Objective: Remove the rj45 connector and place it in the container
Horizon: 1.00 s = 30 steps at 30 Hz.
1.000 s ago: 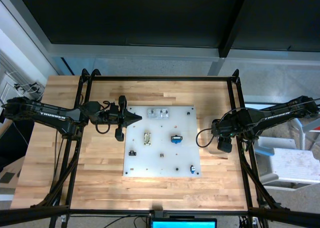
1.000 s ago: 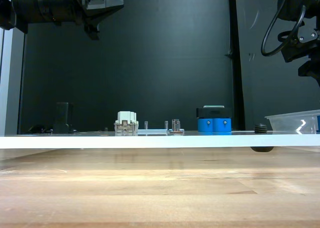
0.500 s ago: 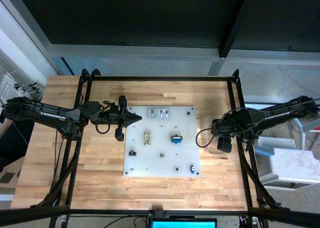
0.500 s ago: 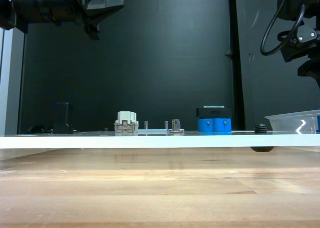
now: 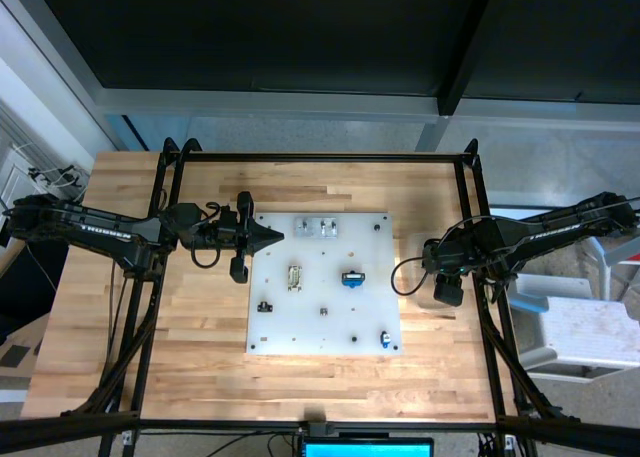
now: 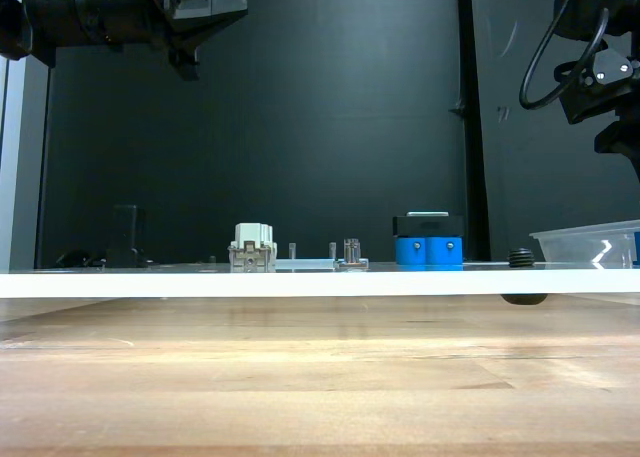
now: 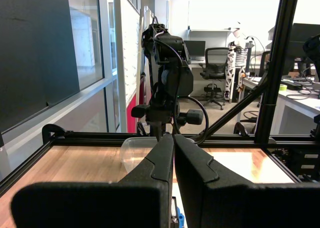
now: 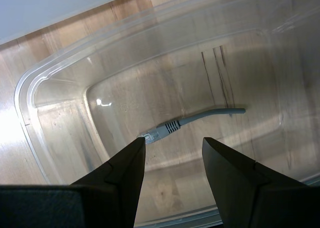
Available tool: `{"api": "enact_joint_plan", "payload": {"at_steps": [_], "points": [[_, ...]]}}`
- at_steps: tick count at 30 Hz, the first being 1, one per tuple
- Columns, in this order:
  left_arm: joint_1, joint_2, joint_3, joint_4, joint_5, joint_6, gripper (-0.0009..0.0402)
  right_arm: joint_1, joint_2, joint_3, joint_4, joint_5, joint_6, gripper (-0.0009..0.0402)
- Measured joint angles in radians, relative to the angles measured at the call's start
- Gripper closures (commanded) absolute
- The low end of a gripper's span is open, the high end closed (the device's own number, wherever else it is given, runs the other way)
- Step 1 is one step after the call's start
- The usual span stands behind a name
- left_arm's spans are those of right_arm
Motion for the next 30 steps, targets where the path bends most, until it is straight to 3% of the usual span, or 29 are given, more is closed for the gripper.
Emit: {"api": "enact_joint_plan", "payload": {"at_steps": [30], "points": [[0.000,0.000,0.000,0.000,0.000,0.000,0.0392,0.000,0.000,0.000,0.011,0.000,0.000,0.0235]]}}
